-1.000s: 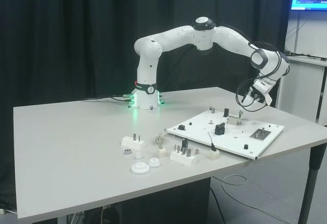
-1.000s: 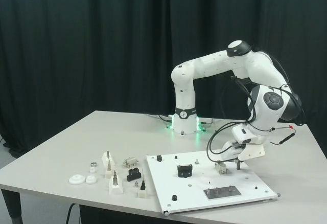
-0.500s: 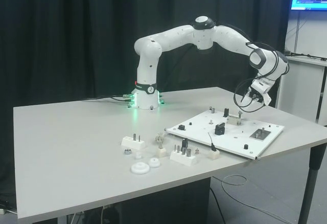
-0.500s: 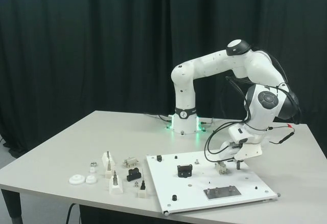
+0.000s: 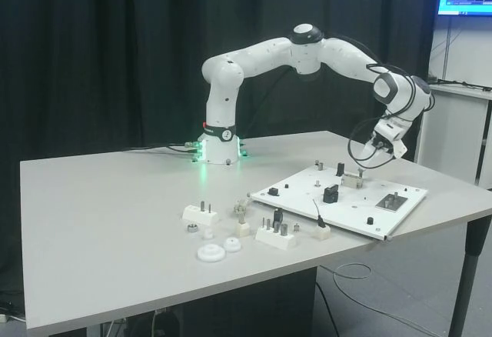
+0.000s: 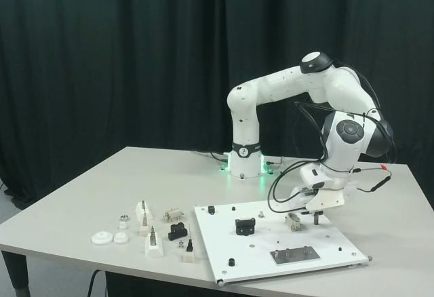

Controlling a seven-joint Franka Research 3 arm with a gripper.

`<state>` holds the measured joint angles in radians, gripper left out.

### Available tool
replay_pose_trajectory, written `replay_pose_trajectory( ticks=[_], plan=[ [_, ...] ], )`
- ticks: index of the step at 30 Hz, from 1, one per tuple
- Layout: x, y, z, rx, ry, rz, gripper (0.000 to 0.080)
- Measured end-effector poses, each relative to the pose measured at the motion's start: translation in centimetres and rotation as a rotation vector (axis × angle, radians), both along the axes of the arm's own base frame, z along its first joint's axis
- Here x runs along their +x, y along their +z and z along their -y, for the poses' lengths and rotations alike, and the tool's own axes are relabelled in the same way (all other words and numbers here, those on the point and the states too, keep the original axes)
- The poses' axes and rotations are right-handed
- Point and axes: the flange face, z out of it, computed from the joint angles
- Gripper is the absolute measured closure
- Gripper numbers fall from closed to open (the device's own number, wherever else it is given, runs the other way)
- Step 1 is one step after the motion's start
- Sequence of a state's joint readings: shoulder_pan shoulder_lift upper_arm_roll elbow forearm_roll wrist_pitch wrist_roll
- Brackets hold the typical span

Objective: Insert square peg 3.

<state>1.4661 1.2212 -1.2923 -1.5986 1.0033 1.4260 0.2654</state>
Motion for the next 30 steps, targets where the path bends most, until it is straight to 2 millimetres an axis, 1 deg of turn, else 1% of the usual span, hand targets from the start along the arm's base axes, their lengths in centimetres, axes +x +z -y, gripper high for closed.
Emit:
replay_pose_trajectory(
  ticks=[13,30],
  plan=[
    [-0.06,-0.20,-0.08,-0.023,-0.071,0.027,0.0691],
    [-0.34,-0.05,-0.18,-0.027,-0.068,0.041,0.0691]
  ],
)
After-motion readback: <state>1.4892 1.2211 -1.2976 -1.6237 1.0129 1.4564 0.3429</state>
